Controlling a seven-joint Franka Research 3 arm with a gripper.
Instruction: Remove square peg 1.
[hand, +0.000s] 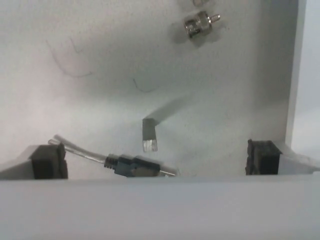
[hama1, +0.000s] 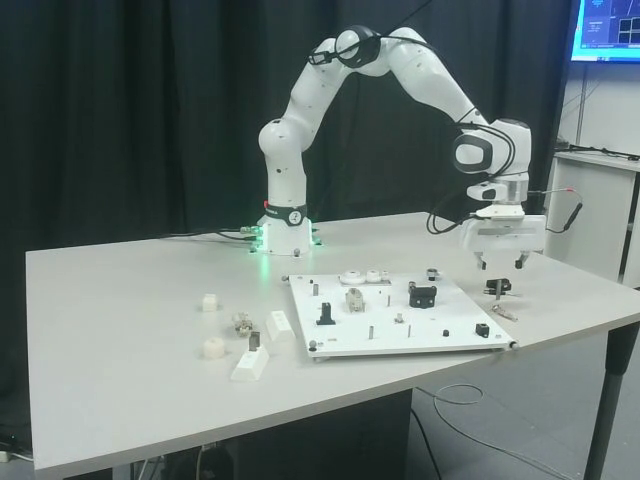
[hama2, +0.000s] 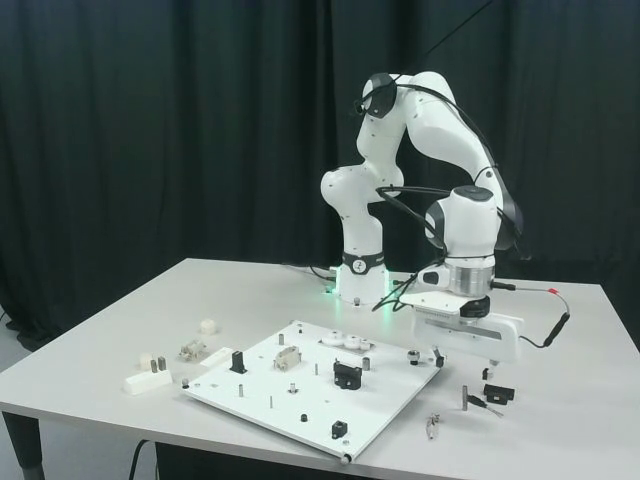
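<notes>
My gripper hangs over the bare table just past the far edge of the white board, and my fingers stand wide apart with nothing between them. Through my wrist camera I see both black pads flanking an open gap, and the square peg stands on the table surface in that gap, upright or slightly tilted, touching neither pad. In the second room view it shows as a short post on the table beside the board, below my hand.

So I judge the removal itself done: peg 1 is off the board and released. I cannot tell from here which socket it came from; the board's small holes are too fine to read.

Lying beside the peg is a black plug with a thin metal pin, and a little farther off a small metal connector. Another small metal part rests near the board's edge.

What remains, as I see it, is only to lift clear without knocking the peg over.
</notes>
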